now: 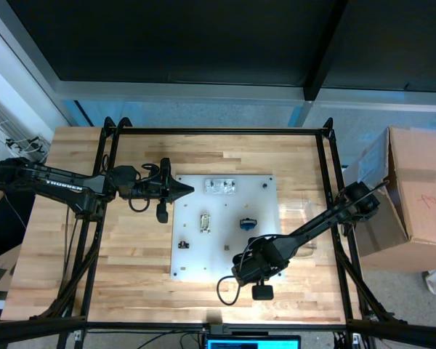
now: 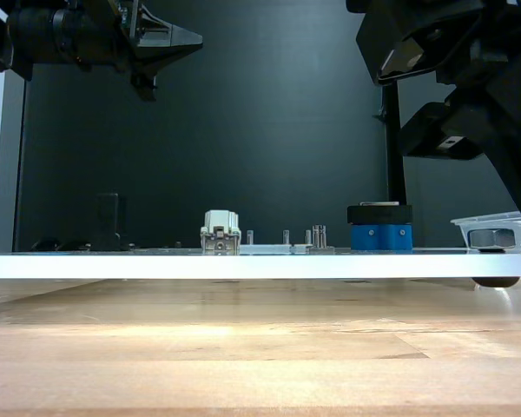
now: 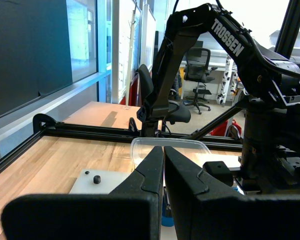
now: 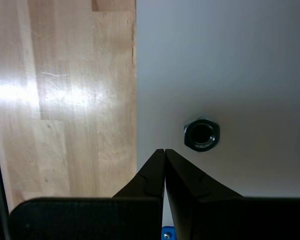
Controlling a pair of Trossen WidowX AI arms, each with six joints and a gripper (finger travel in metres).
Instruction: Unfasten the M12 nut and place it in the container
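Nut (image 4: 201,134) unheld, right pincer closed on nothing beside it

It sat on the white board (image 4: 240,60) near the near right edge; whether it was threaded on its stud could not be told. The right pincer (image 4: 164,151) hovered above, tips pressed together. The left pincer (image 3: 163,150), closed and empty, hung over the board's far left. Likely best: open, centre on the flats, lower, grip squarely, then carry to the clear container (image 3: 167,141).

Bright glare patch on tabletop (image 4: 55,95) beside right gripper (image 4: 164,151) (lit from above); low view dim, left gripper (image 2: 196,38) silhouetted.
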